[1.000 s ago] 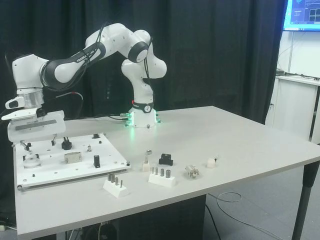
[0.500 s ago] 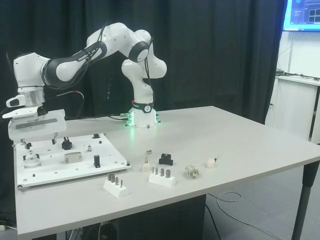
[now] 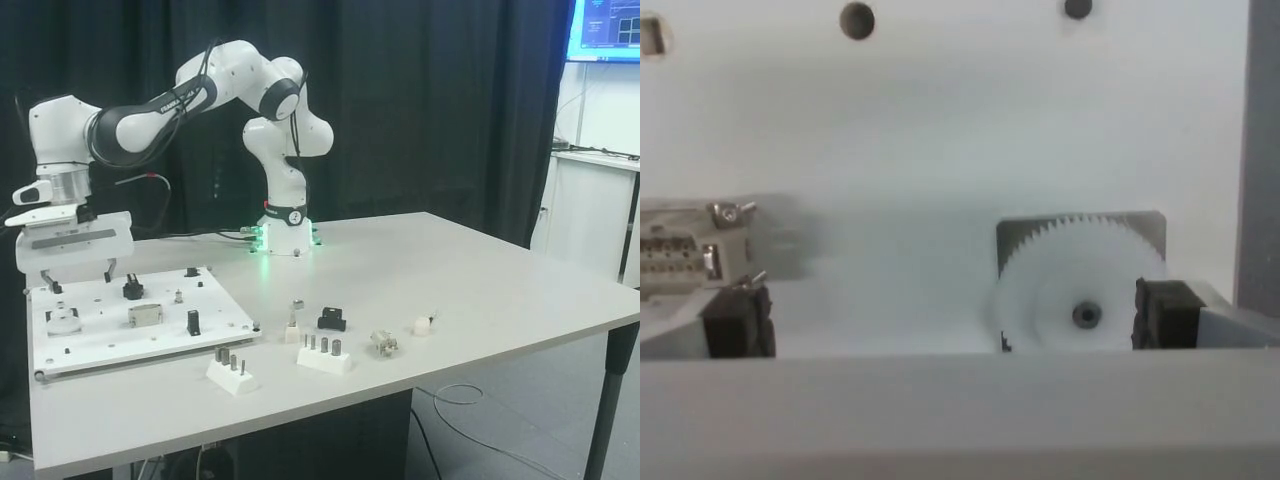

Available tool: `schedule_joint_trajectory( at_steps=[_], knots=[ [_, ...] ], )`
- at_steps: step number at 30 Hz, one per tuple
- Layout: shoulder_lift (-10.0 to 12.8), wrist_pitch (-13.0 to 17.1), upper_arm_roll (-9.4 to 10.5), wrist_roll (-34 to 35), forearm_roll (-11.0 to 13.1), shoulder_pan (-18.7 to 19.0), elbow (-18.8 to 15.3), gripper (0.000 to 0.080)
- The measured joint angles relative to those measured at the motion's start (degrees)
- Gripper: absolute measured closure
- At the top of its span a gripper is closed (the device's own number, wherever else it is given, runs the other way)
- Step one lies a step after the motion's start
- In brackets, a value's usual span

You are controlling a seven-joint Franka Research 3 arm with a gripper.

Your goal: Pick bolt 4.

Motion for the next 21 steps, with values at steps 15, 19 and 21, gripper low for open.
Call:
schedule_joint_trajectory(
  at_steps=[15, 19, 21],
  knots=[
    [-1.04, 0.22, -0.61, 0.0, -0.62, 1.37, 0.02, 0.0003],
    [-1.08, 0.22, -1.09, 0.0, -0.63, 1.94, 0.02, 0.0003],
    [-1.11, 0.16, -1.27, 0.0, -0.68, 2.22, 0.02, 0.0003]
  ],
)
